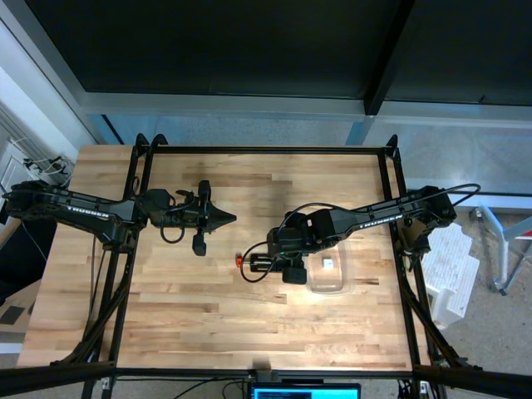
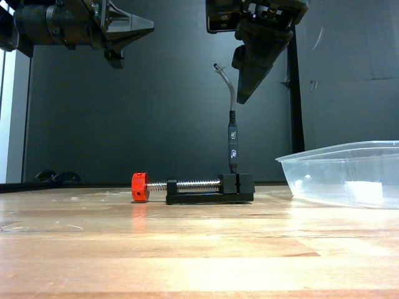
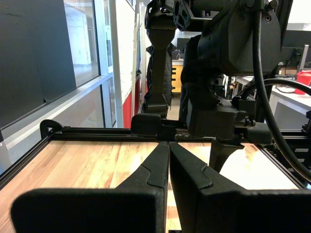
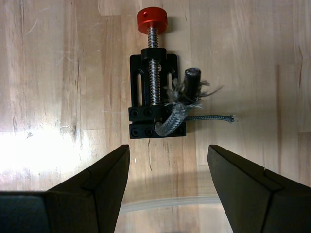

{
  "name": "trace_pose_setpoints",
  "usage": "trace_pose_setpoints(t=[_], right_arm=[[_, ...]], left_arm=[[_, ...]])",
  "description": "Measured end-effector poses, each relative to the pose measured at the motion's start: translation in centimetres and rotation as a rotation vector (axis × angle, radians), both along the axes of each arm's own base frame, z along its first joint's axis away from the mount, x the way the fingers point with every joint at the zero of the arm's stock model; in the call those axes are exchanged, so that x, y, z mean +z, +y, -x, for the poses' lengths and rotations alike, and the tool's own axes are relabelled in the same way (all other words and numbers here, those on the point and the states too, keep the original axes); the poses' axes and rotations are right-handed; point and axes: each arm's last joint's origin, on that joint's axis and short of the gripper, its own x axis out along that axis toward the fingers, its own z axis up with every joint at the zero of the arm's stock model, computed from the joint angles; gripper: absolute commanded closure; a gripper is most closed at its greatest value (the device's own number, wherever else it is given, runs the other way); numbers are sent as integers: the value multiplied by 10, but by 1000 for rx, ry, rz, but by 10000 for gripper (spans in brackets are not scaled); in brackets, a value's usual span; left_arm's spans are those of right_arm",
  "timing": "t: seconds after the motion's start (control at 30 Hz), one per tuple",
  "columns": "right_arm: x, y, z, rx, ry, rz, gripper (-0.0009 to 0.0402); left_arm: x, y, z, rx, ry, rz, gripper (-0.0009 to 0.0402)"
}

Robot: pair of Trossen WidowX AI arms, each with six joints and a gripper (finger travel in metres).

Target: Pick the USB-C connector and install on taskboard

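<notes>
Nearest you is the pale wood table (image 2: 187, 255), smooth w/ fine scratches. A bit past its near edge, at 3 o'clock from the board, sits the clear plastic tray (image 2: 330, 180). It has thin, shiny walls & one small white bit (image 1: 328, 263) inside.

Next comes the taskboard (image 2: 209, 199), a small black block that looks like metal. It has a round red-orange knob (image 2: 140, 187) at its 9 o'clock end & a silver threaded screw (image 2: 193, 185) running in from the knob. The black USB-C connector (image 2: 232, 142) stands straight up in the block's 3 o'clock end. It looks seated, so the job is prob done or nearly so. A grey woven cord (image 4: 171, 122) bends off its top & ends in loose threads.

How it will handle, I think: v. light, hard & a bit slick on the black body, soft & floppy on the cord. If you must grab it, pinch the stiff black body low down. Don't take the cord, it would just bend. Don't push sideways either, the plug could snap.

Right above it hangs the right gripper (image 4: 167, 153), fingers spread wide, holding nothing. Farthest off, at abt 10 o'clock from the board & well apart, the left gripper (image 3: 169, 145) is up in the air w/ fingers pressed together, empty.
</notes>
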Motion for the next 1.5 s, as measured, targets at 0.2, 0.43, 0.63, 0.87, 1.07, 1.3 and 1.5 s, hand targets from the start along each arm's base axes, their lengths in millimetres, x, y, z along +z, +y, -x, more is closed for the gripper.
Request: trace_pose_setpoints(t=[0.2,0.43,0.63,0.87,1.07,1.3,1.5], right_arm=[[6,-3,2,-6,-15,-10,186],[23,-18,20,6,-106,-8,294],[35,-26,48,17,-247,-16,393],[40,-35,79,11,-449,-28,396],[40,-45,98,20,-615,-14,393],[32,-58,117,36,-794,-72,393],[21,-63,132,25,-929,-70,393]], left_arm=[[0,0,0,0,-1,0,393],[0,0,0,0,0,0,393],[0,0,0,0,0,0,393],[0,0,0,0,-1,0,393],[0,0,0,0,-1,0,393],[0,0,0,0,-1,0,393],[0,0,0,0,0,0,393]])
